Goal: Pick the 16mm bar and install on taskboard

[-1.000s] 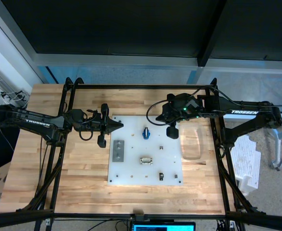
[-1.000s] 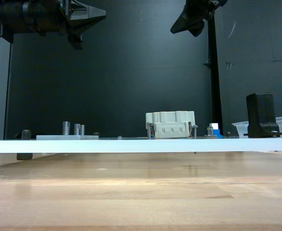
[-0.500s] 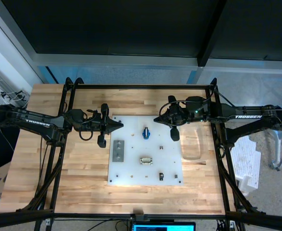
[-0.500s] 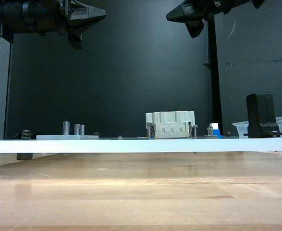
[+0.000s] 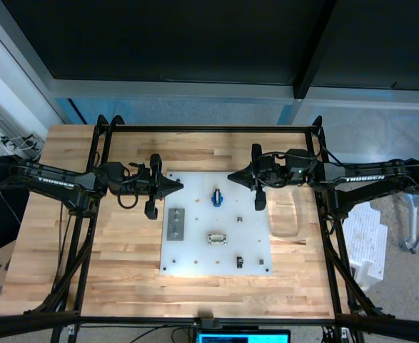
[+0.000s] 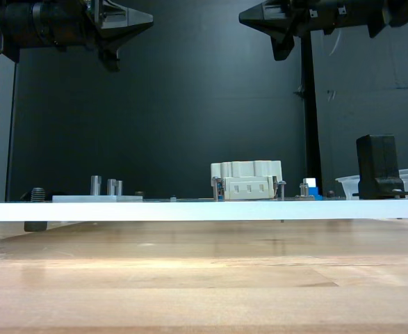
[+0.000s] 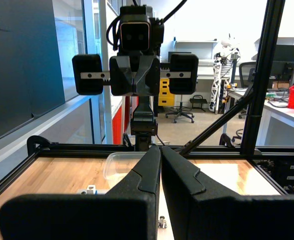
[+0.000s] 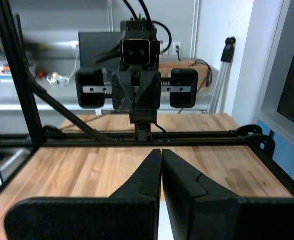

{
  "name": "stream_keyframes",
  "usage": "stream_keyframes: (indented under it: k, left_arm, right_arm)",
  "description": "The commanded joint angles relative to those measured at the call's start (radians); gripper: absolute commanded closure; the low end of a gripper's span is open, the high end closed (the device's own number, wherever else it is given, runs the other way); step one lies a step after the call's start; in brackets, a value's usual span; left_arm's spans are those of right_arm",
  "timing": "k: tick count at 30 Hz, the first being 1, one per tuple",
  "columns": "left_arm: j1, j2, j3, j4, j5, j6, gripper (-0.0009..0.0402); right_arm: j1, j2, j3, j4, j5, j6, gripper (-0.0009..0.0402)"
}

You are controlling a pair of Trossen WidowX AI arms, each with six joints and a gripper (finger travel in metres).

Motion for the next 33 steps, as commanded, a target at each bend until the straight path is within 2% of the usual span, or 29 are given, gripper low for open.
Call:
stream_keyframes:
  k: [1, 11, 14, 33]
  left_arm:
    - [0.0, 0.0, 0.0, 0.0, 0.0, 0.0, 0.0393]
    - [0.0, 0.0, 0.0, 0.0, 0.0, 0.0, 0.0393]
    - [0.0, 0.0, 0.0, 0.0, 0.0, 0.0, 0.0393]
    - [0.0, 0.0, 0.0, 0.0, 0.0, 0.0, 0.0393]
  right_arm:
    - [0.0, 0.001, -0.028, 0.042, 0.001, 0.006, 0.0393]
    - [0.002, 0.001, -0.087, 0.117, 0.013, 0.039, 0.0393]
    - [0.002, 0.001, -0.099, 0.137, 0.028, 0.038, 0.0393]
    - [0.021, 0.001, -0.119, 0.174, 0.027, 0.048, 0.0393]
